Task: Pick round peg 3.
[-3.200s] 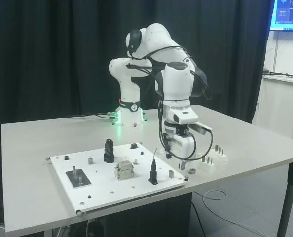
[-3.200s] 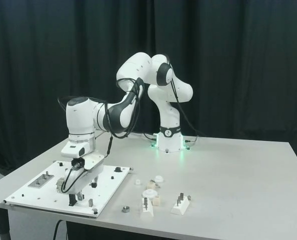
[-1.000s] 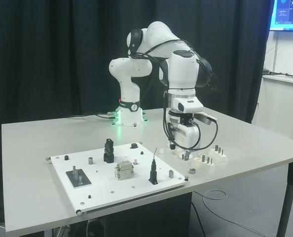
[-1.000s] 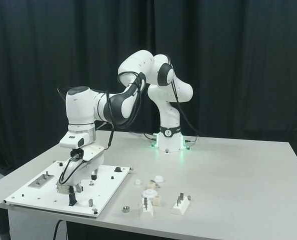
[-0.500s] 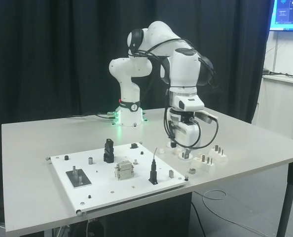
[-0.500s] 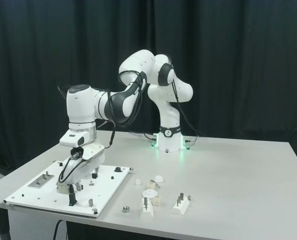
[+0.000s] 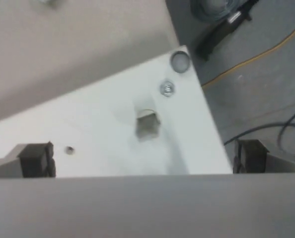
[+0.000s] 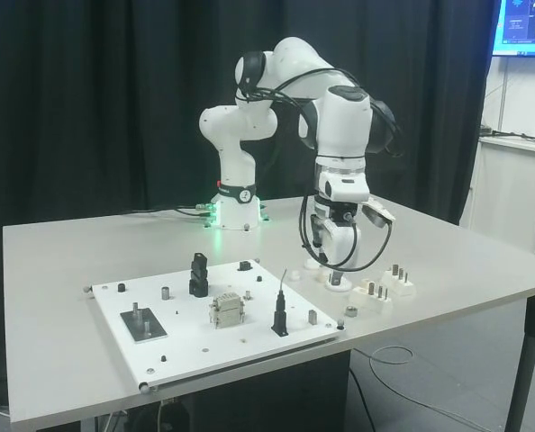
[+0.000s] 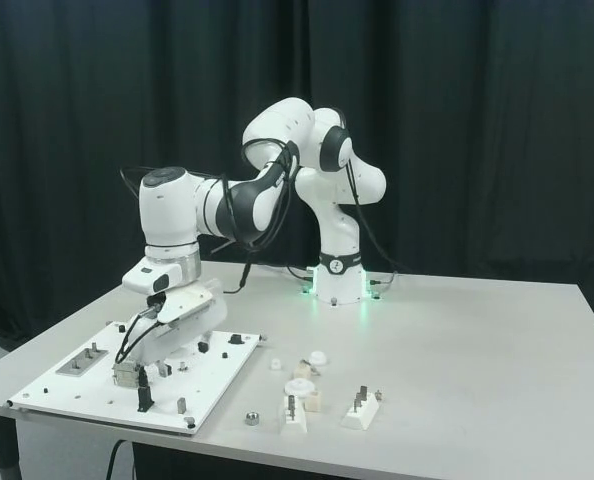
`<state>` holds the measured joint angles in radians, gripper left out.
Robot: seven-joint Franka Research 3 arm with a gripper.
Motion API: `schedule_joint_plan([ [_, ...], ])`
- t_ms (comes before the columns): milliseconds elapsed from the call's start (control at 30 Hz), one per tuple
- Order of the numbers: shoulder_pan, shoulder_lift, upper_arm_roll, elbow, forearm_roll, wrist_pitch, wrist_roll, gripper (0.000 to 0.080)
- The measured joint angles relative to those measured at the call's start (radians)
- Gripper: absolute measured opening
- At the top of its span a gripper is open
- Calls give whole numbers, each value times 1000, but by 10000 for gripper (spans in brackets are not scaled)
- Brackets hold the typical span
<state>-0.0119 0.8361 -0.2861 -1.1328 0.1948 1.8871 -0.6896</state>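
Your gripper (image 8: 338,270) hangs mid-frame with fingers spread and empty, above the white board's (image 8: 182,337) edge; the pegs wait in holders (image 8: 385,288) at lower right.

A white arm (image 8: 340,117) with black joints stands on a grey worktop (image 8: 51,261) bearing a white board (image 8: 186,333).

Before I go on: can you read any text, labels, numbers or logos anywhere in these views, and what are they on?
No text can be read in any view.
Monitor at the top edge of the first room view: it shows lines of writing, too small to read.
Black joint cap on the arm's shoulder: a small white mark, too small to make out.
White board, peg holders and gripper: no labels visible.
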Motion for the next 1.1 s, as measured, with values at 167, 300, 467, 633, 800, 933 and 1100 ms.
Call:
schedule_joint_plan([
  [167, 15, -8, 0, -1, -6, -49, 90, 800],
  [300, 30, -11, -1, -5, -8, -82, 181, 800],
  [467, 55, -19, -1, -26, -17, -100, 324, 800],
  [633, 84, -25, -1, -54, -26, -109, 453, 800],
  [800, 116, -34, 0, -88, -34, -108, 559, 800],
  [933, 140, -40, 1, -112, -42, -104, 613, 800],
  [1100, 167, -45, 3, -141, -51, -94, 672, 800],
])
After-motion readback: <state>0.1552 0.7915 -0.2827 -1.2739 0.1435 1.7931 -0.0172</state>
